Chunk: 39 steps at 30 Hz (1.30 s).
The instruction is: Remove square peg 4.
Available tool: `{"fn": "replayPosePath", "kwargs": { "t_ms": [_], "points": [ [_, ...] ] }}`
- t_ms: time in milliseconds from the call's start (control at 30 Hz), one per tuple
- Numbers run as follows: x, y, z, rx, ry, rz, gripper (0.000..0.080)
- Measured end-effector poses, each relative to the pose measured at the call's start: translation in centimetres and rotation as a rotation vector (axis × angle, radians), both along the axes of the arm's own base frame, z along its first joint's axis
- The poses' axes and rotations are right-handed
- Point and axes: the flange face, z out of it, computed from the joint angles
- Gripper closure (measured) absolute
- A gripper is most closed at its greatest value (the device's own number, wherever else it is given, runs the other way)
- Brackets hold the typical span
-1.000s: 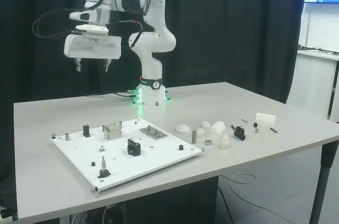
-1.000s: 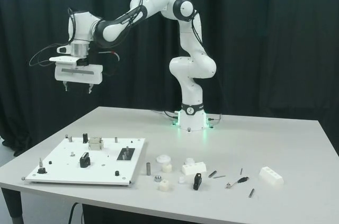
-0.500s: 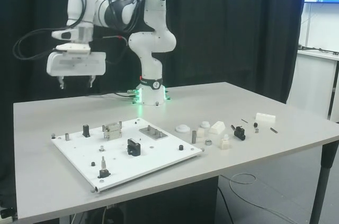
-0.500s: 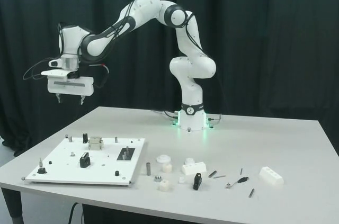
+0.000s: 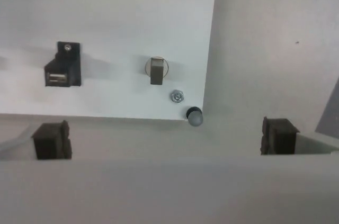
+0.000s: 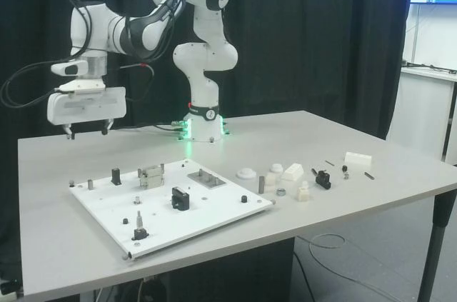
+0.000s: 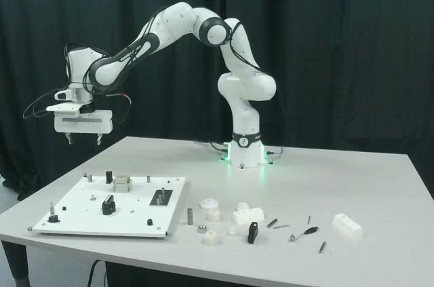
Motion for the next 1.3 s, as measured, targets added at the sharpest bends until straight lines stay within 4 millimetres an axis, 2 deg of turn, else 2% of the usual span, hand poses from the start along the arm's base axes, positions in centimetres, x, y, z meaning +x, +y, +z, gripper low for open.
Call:
{"fn": "replayPosePath", "kwargs": {
  "t_ms": [400, 833, 1300],
  "points": [
    [-0.3, -1.3, -2.7, 0.02, 0.015, -0.005, 0.0003],
    [0.1, -1.6, -5.7, 0.04, 0.044, 0.0, 0.0003],
    [0.1, -1.9, -7.9, 0.057, 0.058, 0.002, 0.0003]
  ]
}}
